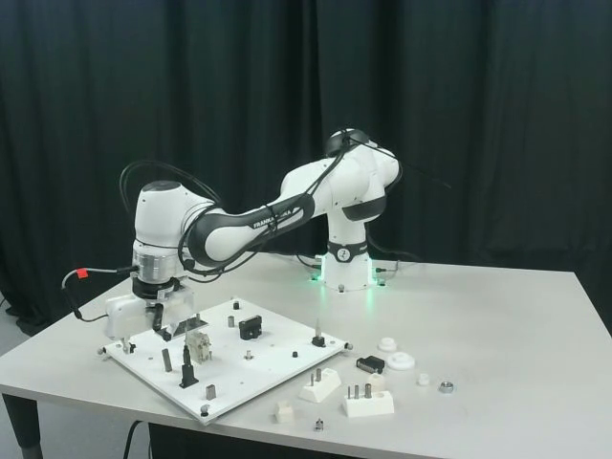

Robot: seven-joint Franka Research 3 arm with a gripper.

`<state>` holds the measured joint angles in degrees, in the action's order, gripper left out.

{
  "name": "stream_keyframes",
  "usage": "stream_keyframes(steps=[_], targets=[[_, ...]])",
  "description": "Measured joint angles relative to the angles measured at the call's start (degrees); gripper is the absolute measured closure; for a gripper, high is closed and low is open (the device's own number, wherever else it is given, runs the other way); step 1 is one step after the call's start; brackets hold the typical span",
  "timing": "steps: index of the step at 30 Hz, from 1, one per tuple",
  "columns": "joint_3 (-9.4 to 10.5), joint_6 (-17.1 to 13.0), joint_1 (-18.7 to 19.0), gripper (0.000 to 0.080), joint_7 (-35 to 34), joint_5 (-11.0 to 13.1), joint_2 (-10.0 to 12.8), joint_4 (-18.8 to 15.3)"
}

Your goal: Insert square peg 3.

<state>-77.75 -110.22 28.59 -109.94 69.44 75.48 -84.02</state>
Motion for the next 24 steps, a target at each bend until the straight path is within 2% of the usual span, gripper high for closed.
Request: stream_keyframes(steps=[24], targets=[[1.93, -1.7, -0.1, 0.0003, -0.3, 0.1, 0.1, 0.2]])
